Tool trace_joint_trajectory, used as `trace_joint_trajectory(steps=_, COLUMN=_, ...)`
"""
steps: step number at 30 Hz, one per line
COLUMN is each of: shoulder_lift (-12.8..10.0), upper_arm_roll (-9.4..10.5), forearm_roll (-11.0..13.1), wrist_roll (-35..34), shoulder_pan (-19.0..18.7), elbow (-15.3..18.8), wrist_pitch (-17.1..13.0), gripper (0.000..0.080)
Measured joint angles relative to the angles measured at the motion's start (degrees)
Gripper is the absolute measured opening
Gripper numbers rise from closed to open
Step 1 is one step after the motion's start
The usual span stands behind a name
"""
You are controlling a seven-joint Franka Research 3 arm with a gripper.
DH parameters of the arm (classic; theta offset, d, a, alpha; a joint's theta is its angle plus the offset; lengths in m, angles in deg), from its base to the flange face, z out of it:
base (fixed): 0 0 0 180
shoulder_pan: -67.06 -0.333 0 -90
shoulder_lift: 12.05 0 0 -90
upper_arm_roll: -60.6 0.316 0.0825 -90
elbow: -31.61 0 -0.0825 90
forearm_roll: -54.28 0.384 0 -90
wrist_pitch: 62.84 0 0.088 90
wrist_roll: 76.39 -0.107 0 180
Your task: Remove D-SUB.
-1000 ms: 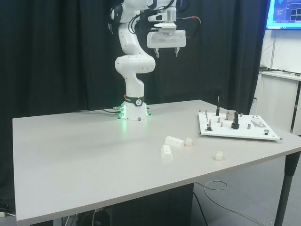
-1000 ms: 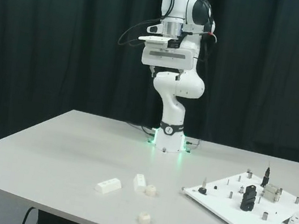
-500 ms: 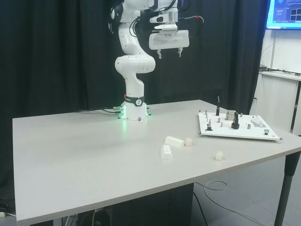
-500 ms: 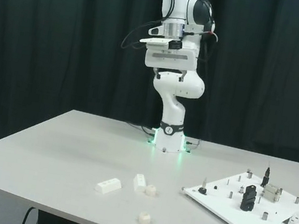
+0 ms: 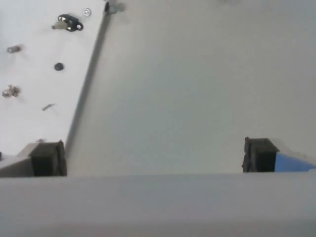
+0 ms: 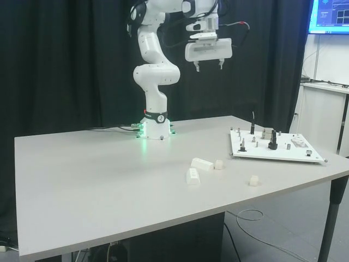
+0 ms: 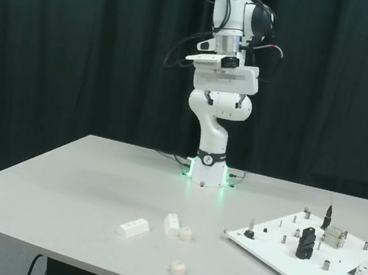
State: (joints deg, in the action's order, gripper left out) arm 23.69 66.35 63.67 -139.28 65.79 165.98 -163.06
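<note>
- the grey worktop (image 6: 98, 169) carries the white arm (image 6: 152, 76) at its far side and a white board (image 6: 283, 154) of fittings near one corner; a few small white blocks (image 6: 199, 164) lie loose on the bare surface between base and board.
- the end effector (image 6: 208, 66) hangs high above the worktop, well clear of everything, fingers pointing down and spread wide, with nothing between them; in the wrist view both black pads (image 5: 47, 159) stand far apart over bare grey surface.
- the board lies well below the end effector and off to one side of it; the wrist view catches only the board's edge (image 5: 86, 84) and a few small fittings.
- the d-sub is, i judge, the grey metal block (image 7: 334, 237) seated on the board's far part, beside a black upright piece (image 7: 305, 242); too small to be sure.
- the coming move turns on this: the connector lies outward and far down from the end effector, so it calls for a long sideways reach, then a descent; its long axis cannot be read yet.
</note>
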Motion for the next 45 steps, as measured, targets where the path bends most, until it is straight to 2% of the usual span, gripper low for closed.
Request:
trace_joint_trajectory(steps=8, shoulder_lift=-2.1, upper_arm_roll=4.42, forearm_roll=2.1, wrist_roll=-5.8, shoulder_pan=-0.1, elbow=0.0, wrist_pitch=-2.6, gripper=0.08)
trace_joint_trajectory(steps=13, shoulder_lift=-3.4, upper_arm_roll=7.32, forearm_roll=3.8, wrist_roll=-12.2, shoulder_pan=-0.1, elbow=0.0, wrist_pitch=-4.6, gripper=0.08)
trace_joint_trajectory(steps=26, shoulder_lift=-7.1, upper_arm_roll=15.48, forearm_roll=6.8, wrist_roll=-23.3, shoulder_pan=-0.1, elbow=-0.5, wrist_pitch=-11.2, gripper=0.08)
trace_joint_trajectory(steps=36, shoulder_lift=-11.1, upper_arm_roll=20.64, forearm_roll=7.2, wrist_roll=-32.3, shoulder_pan=-0.2, elbow=-2.5, wrist_pitch=-15.8, gripper=0.08)
trace_joint_trajectory(steps=45, shoulder_lift=-16.0, upper_arm_roll=23.9, forearm_roll=6.5, wrist_roll=-36.4, shoulder_pan=-0.2, elbow=-4.6, wrist_pitch=-19.9, gripper=0.08)
